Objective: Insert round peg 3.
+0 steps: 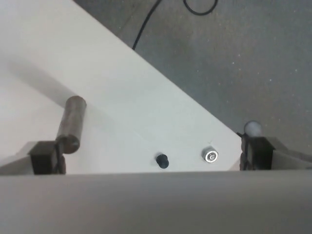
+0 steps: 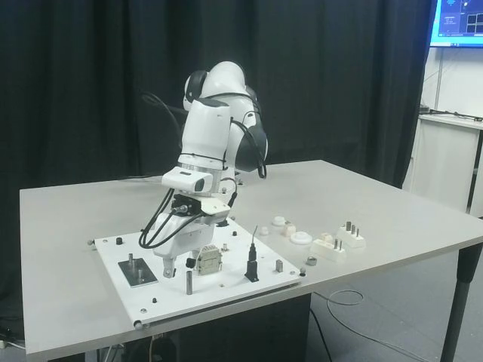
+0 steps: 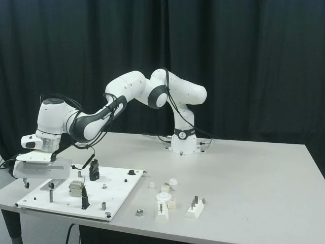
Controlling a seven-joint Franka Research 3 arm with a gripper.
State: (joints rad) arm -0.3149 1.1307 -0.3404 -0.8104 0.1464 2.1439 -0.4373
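Note:
A dark grey round peg point(image 1: 71, 124) stands upright on the white board point(image 1: 146, 112) near the board's front edge. It also shows as the peg point(image 2: 187, 281) in the first room view and the peg point(image 3: 51, 195) in the second. My gripper point(image 1: 151, 156) hangs just above the board, open wide, holding nothing. The peg stands close to the inner side of one finger point(image 1: 46, 156); the other finger point(image 1: 256, 153) is far from it, past the board's edge. From the room my gripper point(image 2: 181, 264) point(image 3: 38, 184) sits just above the peg's top.
A black screw head point(image 1: 162, 160) and a grey bolt point(image 1: 210, 156) sit on the board between my fingers. A grey block with pegs point(image 2: 138, 270), a connector point(image 2: 207, 260) and a black holder with a rod point(image 2: 251, 268) stand nearby. White parts point(image 2: 332, 245) lie on the table point(image 2: 362, 196).

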